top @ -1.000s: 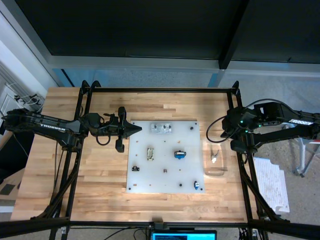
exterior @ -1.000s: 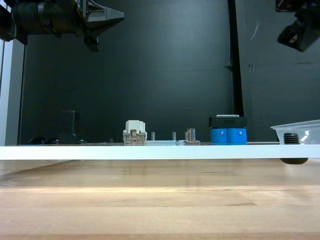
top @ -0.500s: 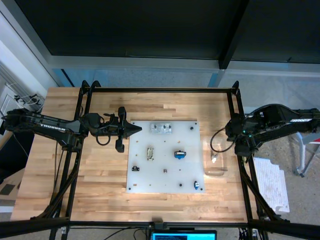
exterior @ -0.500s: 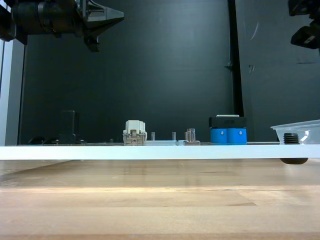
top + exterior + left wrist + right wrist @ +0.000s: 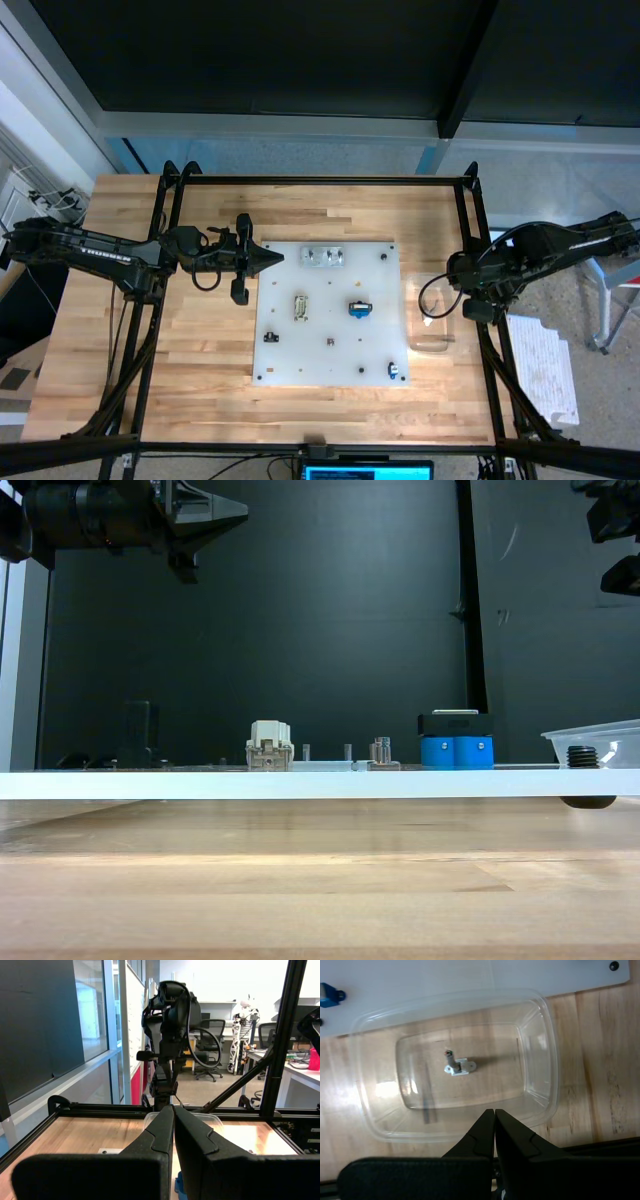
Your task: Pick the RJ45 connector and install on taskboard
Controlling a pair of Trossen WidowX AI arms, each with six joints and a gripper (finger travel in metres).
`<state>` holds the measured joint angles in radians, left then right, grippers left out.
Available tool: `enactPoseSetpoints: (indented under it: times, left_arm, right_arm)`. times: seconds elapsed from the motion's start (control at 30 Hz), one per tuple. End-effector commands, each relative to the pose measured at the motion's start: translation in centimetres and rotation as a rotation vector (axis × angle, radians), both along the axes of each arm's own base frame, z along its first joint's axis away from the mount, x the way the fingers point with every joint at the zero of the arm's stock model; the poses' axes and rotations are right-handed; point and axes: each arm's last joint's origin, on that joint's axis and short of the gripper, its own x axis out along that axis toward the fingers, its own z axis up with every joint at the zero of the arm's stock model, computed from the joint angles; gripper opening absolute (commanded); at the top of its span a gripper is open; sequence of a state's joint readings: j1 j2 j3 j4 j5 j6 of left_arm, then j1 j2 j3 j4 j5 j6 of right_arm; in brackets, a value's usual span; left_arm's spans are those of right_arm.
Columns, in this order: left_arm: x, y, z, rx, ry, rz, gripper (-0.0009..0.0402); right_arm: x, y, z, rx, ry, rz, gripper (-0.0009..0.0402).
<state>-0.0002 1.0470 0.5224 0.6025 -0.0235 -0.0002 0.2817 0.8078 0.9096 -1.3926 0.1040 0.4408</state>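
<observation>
Wooden tabletop (image 5: 330, 410), and nothing is installed yet: the RJ45 connector (image 5: 459, 1066) lies inside the clear tray (image 5: 542, 1050), beside the taskboard (image 5: 310, 365). The right gripper (image 5: 494, 1115) hangs over the tray, fingers pressed together and empty; a second ago its arm reached in further back. The left gripper (image 5: 174, 1110), also clenched, hasn't budged, well away from the tray.

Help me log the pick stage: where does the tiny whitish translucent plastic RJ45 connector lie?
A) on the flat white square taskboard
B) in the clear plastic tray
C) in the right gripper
B: the RJ45 connector lies inside the clear plastic tray, the shut right gripper hovers over that tray, and the shut left gripper hangs at the left edge of the taskboard.
</observation>
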Motion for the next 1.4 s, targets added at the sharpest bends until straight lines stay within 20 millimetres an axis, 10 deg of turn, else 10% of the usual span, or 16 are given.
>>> enactPoseSetpoints:
  times: [0.03, 0.47, 1.4]
  left_arm:
    - [0.0, 0.0, 0.0, 0.000, 0.000, 0.000, 0.0000]
    - [0.0, 0.0, 0.0, 0.000, 0.000, 0.000, 0.0000]
    - [0.0, 0.0, 0.0, 0.000, -0.001, 0.000, 0.0000]
  right_arm:
    - [0.3, 0.1, -0.7, -0.004, 0.023, -0.005, 0.0031]
    - [1.6, 1.0, -3.3, -0.029, 0.020, 0.015, 0.0198]
    - [3.6, 3.4, -8.5, -0.025, 0.013, 0.095, 0.0184]
